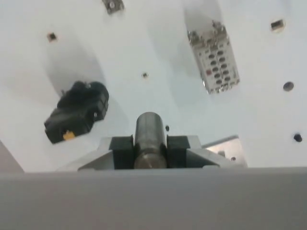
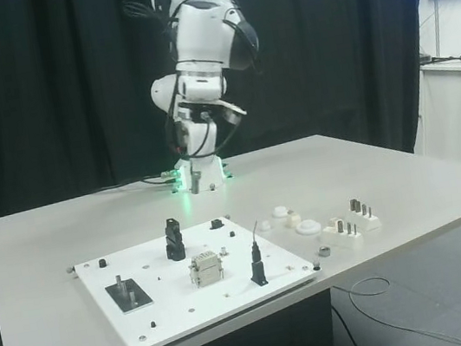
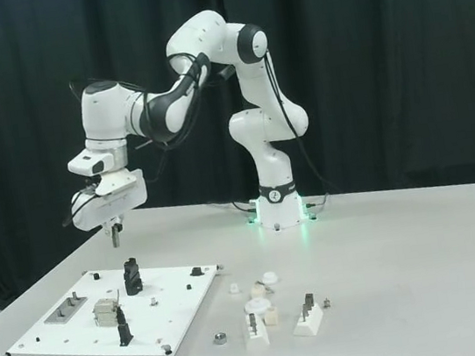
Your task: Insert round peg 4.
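Note:
My gripper (image 1: 150,152) is shut on a grey metal round peg (image 1: 149,128), which stands upright between the black finger pads (image 1: 123,151). In the room views the gripper (image 2: 193,172) (image 3: 113,227) hangs well above the table with the peg (image 3: 115,239) pointing down, over the far edge of the white board (image 2: 174,315) (image 3: 181,314). The wrist view looks down on the board (image 1: 158,57), where two dark round holes (image 1: 288,86) (image 1: 298,137) show off to one side. A grey metal plate (image 1: 226,145) lies partly hidden behind one finger.
On the board stand a black connector (image 1: 76,111) (image 2: 172,239), a grey multi-pin connector (image 1: 214,58) (image 2: 203,268), a grey plate with pins (image 2: 127,295) and a black upright part (image 2: 257,270). Beside the board lie white peg holders (image 2: 351,222), white round parts (image 2: 294,215) and a nut (image 2: 322,252).

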Robot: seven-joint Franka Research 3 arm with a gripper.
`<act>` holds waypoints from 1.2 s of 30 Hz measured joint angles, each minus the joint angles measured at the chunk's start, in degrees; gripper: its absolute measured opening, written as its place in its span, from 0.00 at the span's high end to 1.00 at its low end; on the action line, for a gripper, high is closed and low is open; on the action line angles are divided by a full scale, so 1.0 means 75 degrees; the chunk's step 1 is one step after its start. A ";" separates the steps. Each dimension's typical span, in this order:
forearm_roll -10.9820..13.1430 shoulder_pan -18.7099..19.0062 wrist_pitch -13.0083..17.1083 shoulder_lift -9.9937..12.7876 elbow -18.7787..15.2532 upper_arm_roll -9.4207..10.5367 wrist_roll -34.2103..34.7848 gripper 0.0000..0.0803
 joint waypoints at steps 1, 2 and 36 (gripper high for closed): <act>0.0043 -0.0028 0.0000 0.0000 0.0000 -0.0030 -0.0117 0.82; 0.0090 -0.0057 0.0000 0.0000 -0.0001 -0.0062 -0.0240 0.82; 0.1251 -0.0308 0.0467 -0.0002 -0.0653 -0.1177 -0.3568 0.82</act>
